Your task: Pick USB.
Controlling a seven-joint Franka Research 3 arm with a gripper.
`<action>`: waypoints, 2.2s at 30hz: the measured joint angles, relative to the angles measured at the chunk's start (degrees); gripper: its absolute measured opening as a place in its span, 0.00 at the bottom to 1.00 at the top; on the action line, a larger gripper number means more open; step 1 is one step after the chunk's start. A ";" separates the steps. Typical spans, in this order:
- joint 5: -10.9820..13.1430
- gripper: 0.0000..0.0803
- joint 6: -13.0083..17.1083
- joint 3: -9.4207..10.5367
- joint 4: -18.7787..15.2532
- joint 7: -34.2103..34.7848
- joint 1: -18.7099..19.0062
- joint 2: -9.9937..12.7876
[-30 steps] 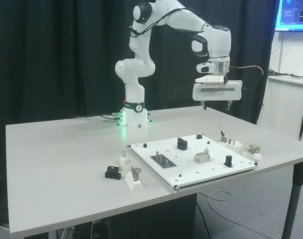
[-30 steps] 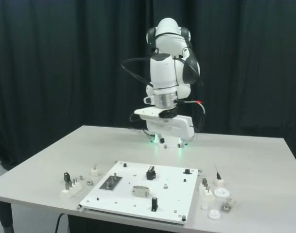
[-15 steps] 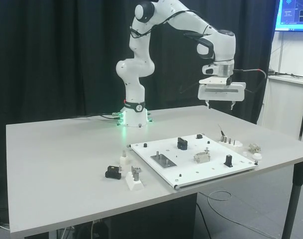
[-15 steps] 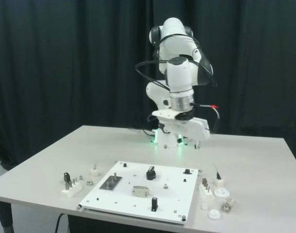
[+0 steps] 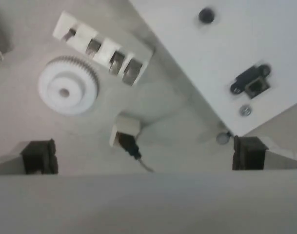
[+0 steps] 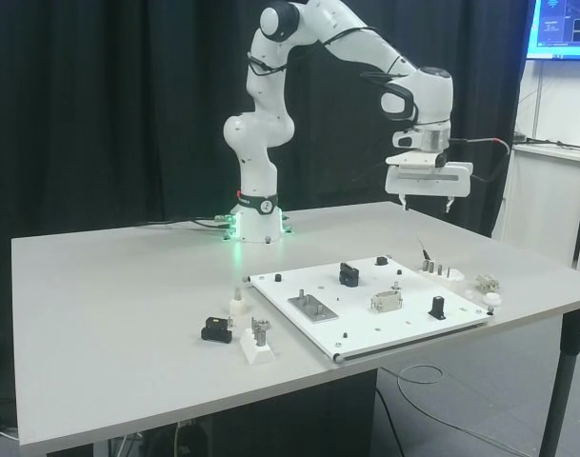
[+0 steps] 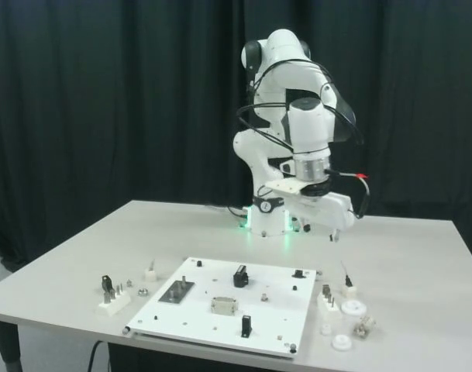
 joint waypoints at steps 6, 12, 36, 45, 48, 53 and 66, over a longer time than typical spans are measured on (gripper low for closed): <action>0.00 1.00 3.49 0.12 -3.00 3.49 2.27 -1.15; 0.00 1.00 7.05 0.16 -5.85 8.90 4.20 -2.17; 0.10 1.00 15.71 0.31 -11.91 12.60 6.35 -3.20; 1.80 1.00 19.70 0.74 -12.81 13.87 6.35 -1.70; 2.67 1.00 21.48 1.15 -13.26 13.87 6.36 -0.88; 3.70 1.00 23.93 1.88 -13.87 13.87 6.48 0.78; 4.31 1.00 26.39 3.70 -13.88 14.52 6.67 4.23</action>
